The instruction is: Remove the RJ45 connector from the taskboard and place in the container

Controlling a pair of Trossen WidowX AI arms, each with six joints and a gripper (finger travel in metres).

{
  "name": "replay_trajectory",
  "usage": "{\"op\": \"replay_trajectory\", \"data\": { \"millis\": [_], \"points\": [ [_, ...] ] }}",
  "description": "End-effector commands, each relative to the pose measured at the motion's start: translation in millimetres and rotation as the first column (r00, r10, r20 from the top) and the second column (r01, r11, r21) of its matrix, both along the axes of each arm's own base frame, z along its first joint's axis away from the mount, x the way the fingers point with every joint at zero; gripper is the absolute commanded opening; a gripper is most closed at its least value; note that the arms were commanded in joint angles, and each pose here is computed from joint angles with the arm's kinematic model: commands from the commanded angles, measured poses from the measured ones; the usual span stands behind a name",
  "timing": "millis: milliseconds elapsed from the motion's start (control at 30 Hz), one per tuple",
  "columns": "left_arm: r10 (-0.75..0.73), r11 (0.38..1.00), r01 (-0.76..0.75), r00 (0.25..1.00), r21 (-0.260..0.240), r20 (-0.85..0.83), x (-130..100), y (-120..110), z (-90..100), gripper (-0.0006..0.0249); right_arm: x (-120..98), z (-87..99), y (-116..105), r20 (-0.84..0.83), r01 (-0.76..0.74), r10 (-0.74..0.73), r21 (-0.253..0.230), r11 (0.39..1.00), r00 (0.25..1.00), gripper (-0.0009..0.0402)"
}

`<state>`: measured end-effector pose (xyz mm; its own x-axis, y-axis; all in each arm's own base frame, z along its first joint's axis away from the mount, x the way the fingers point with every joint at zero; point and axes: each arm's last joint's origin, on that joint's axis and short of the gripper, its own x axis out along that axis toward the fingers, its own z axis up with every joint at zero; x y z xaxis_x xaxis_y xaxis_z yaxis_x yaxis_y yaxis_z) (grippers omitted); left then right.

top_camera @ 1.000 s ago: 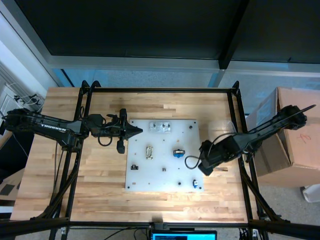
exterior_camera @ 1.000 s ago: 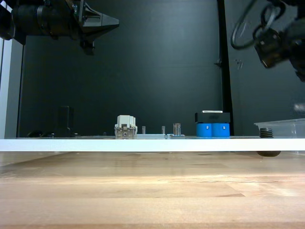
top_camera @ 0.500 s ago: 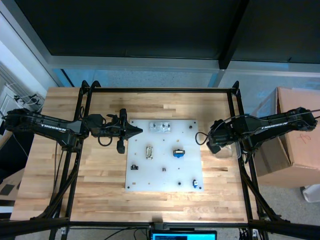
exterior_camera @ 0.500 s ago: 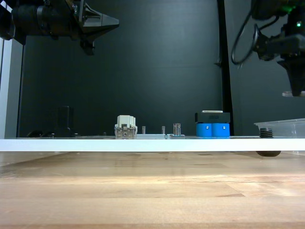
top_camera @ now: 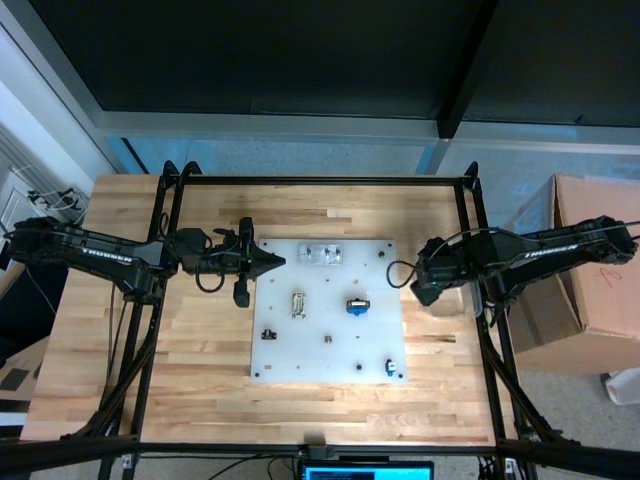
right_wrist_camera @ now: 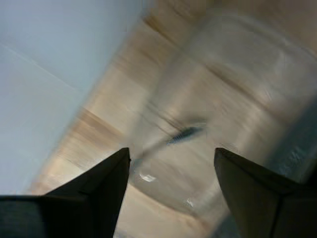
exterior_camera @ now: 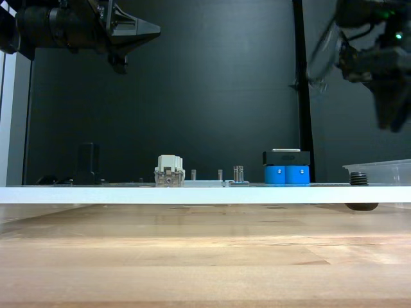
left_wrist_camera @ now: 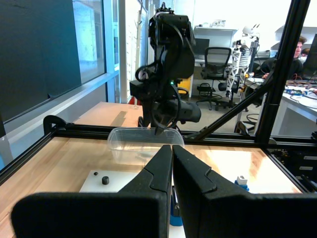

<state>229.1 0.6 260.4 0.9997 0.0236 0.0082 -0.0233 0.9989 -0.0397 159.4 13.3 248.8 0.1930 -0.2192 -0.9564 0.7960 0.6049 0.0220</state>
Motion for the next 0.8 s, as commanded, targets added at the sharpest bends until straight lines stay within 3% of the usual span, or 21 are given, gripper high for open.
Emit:
{"op": "replay_trajectory", "data": {
  "millis": [33,167,300,567,667,800],
  "points": [
    [0.0,1.0,0.0,1.0,0.0,0.0,0.0,0.0,0.1,0.0,10.7,11.1,2.1,0.099,-0.101,0.102,-0.018,0.995,0.99,0.0253],
    [0.0,1.0,0.0,1.0,0.0,0.0,0.0,0.0,0.1,0.0,25.7,23.3,3.5,0.229,-0.26,0.283,-0.123,0.958,0.932,0.0231],
    [0.0,1.0,0.0,1.0,0.0,0.0,0.0,0.1,0.1,0.0,38.1,38.5,5.0,0.374,-0.361,0.433,-0.25,0.898,0.82,0.0198],
    [0.0,1.0,0.0,1.0,0.0,0.0,0.0,0.1,0.1,0.0,56.0,61.2,4.7,0.475,-0.396,0.627,-0.501,0.77,0.617,0.0119],
    [0.0,1.0,0.0,1.0,0.0,0.0,0.0,0.1,0.1,0.0,59.2,64.7,0.6,0.487,-0.373,0.659,-0.562,0.739,0.572,0.0088],
    [0.0,1.0,0.0,1.0,0.0,0.0,0.0,0.0,0.1,0.0,63.7,65.8,-6.3,0.536,-0.352,0.694,-0.606,0.713,0.482,0.0048]
  ]
}}
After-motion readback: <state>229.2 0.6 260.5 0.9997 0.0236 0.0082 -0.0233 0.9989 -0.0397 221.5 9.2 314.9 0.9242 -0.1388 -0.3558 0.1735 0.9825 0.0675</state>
